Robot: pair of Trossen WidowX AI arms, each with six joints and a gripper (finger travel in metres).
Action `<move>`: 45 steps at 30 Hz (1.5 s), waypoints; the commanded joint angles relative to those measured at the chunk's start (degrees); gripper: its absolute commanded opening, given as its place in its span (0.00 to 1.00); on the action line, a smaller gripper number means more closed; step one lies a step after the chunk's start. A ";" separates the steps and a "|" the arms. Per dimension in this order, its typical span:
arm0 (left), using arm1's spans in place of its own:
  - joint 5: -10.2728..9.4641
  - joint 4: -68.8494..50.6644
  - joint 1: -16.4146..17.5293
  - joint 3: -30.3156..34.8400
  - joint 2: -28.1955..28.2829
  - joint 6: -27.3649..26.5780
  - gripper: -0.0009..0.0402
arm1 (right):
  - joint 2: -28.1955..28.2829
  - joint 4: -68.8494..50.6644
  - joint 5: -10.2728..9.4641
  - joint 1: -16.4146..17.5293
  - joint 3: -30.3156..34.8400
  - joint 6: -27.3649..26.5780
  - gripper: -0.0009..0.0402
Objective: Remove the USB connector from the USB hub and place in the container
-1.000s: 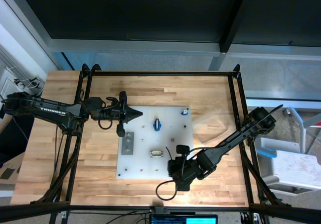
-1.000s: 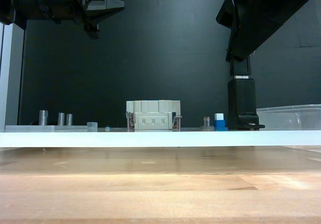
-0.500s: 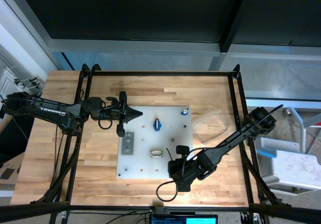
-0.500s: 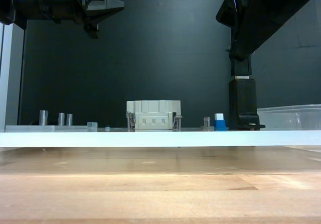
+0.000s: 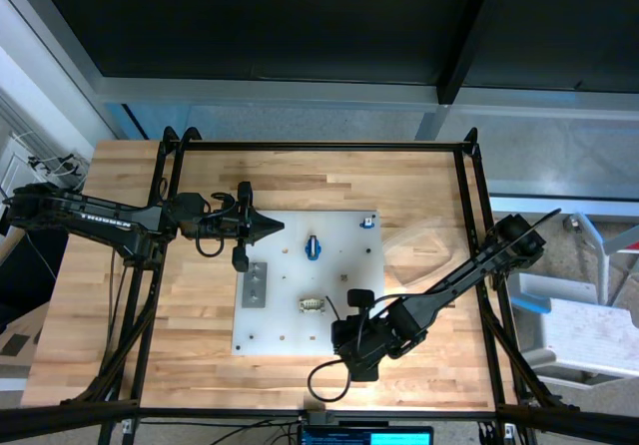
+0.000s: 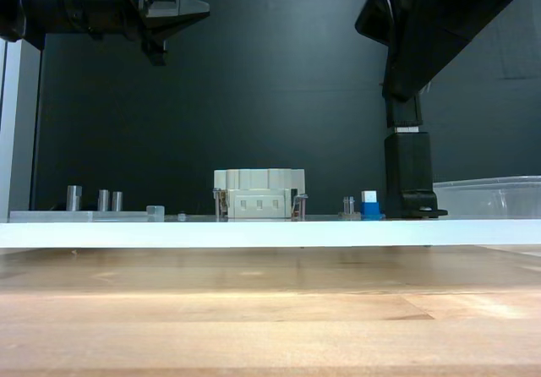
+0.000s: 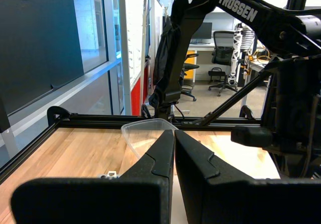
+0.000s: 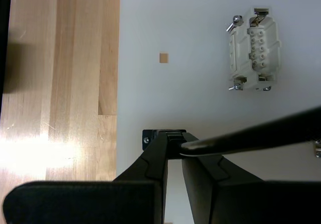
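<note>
The right gripper's (image 8: 174, 142) fingers (image 8: 150, 164) pinch narrowly on the USB connector (image 8: 241, 134), which sits in the USB hub (image 8: 150, 135) near the white board's (image 8: 175, 58) near edge. The container (image 5: 419, 250) lies just beside the board's right edge. The left gripper (image 7: 174, 138) hangs above the board's far-left corner, fingers pressed together.

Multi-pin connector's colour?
Silvery beige connector, clearest in right wrist view. Right hand grips USB connector; left hand hovers over board's edge.

Container (image 5: 419, 250) right of board (image 5: 290, 317), on table (image 5: 200, 365)
</note>
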 commanded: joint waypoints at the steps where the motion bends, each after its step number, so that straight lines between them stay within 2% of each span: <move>1: 0.00 0.00 0.02 0.00 0.00 0.02 0.02 | 1.22 -0.83 0.22 -0.44 2.16 -0.98 0.02; 4: 0.00 0.02 0.00 0.00 0.02 0.02 0.02 | 1.62 -2.54 -0.70 -0.76 3.30 -0.98 0.02; 15: 0.00 0.02 0.00 0.00 0.02 0.02 0.02 | 1.57 -2.40 -0.28 -0.61 3.08 -0.15 0.02; 19: 0.00 0.02 0.00 0.00 0.00 0.02 0.02 | 1.07 -1.90 1.03 -0.13 2.64 1.03 0.02; 23: 0.00 0.02 0.02 0.00 0.02 0.02 0.02 | -0.26 0.92 1.44 0.61 0.68 1.77 0.02; 30: 0.00 0.02 0.02 0.00 0.00 0.02 0.02 | -2.32 2.95 5.03 2.03 -1.79 3.21 0.02; 37: 0.00 0.02 0.00 0.00 0.02 0.02 0.02 | -4.35 8.41 5.62 2.82 -6.27 4.68 0.02; 45: 0.00 0.00 0.00 0.00 0.02 0.02 0.02 | -5.20 9.64 5.64 3.17 -7.85 4.55 0.02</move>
